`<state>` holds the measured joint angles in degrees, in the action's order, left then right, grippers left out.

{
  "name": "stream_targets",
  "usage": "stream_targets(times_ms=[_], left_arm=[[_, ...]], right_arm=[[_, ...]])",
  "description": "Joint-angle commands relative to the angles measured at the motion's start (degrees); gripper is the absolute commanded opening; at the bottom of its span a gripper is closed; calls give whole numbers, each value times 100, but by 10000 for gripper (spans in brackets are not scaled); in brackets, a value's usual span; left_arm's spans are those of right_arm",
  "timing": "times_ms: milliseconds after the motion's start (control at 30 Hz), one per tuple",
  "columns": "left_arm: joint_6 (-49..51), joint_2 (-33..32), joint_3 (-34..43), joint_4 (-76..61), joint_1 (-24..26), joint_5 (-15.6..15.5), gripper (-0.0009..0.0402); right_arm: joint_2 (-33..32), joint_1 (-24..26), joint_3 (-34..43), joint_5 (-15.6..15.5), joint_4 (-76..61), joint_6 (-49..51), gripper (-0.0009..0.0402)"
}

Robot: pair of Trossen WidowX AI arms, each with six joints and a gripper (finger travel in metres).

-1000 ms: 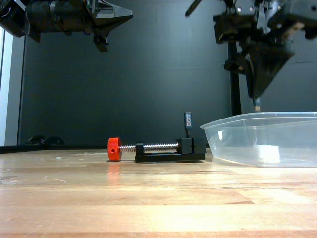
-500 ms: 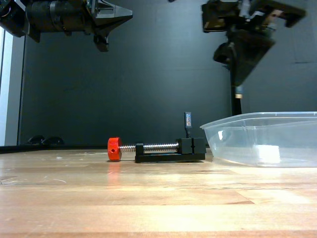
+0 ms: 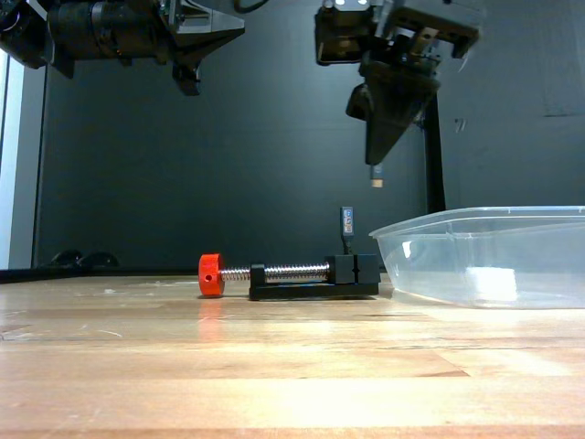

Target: Pick the usb-c connector and install on the hub

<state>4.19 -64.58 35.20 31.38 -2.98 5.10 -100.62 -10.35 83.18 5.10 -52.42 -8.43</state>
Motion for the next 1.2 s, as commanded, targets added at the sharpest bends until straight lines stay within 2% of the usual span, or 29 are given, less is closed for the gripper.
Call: stream_targets(times_ms=[33,367,800,1200], left_arm=[[0,-2,0,2,-2,0,0],[0,-2,0,0,-2,0,0],[0,-2,0,0,0,0,0],[0,-2,0,0,0,0,0]], right_arm=[[-142,15,164,-2,-4,28,0],[-485,66,472,13,2,39,0],[-527,68,470,133,55,-2,0],[-527,66,389,111,127,-52,0]])
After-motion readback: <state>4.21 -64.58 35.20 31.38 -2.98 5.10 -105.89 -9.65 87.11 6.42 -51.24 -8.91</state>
